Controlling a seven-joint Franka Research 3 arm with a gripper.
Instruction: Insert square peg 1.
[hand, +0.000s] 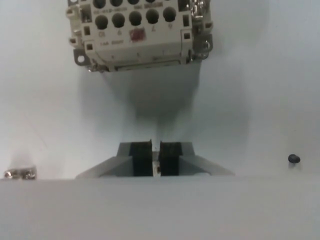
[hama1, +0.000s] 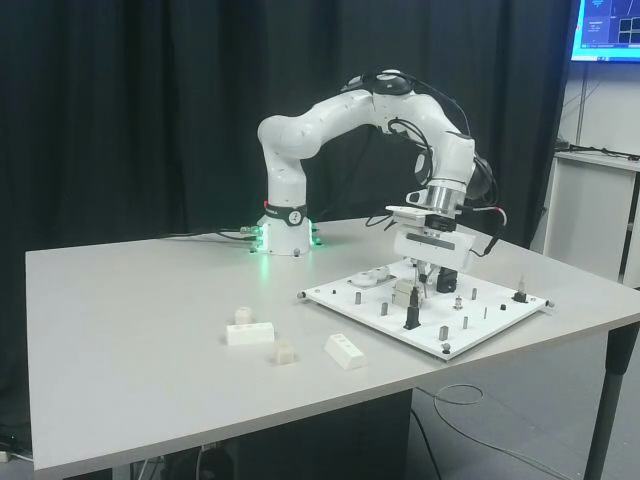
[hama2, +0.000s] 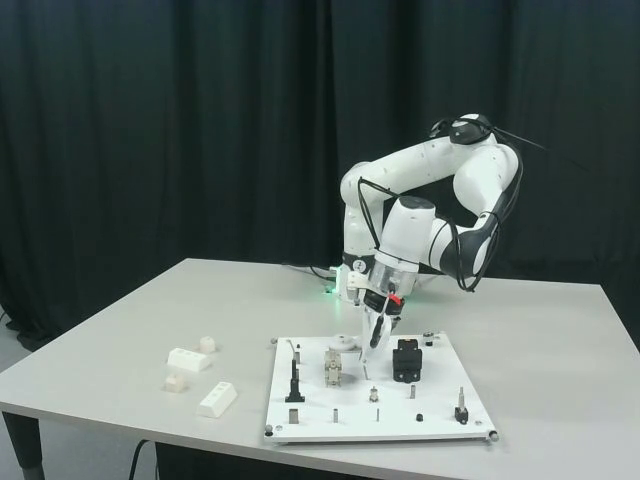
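Observation:
My gripper (hand: 156, 159) hangs over the white board (hama1: 500, 318) (hama2: 445, 422), its black pads (hand: 142, 159) almost together. A thin peg (hand: 157, 169) shows in the narrow gap between them. In the room views the gripper (hama1: 424, 272) (hama2: 377, 328) points down, slightly tilted. The thin peg (hama2: 370, 346) sticks out below it, just above the board. A grey-white connector block with round holes (hand: 140, 35) stands on the board ahead of the fingers. I cannot make out the peg's hole.
The board carries a black block (hama2: 406, 360), a black upright part (hama2: 294, 385), small pins and a black screw head (hand: 294, 159). Several white blocks (hama1: 250, 332) (hama2: 188, 358) lie on the grey table beside the board.

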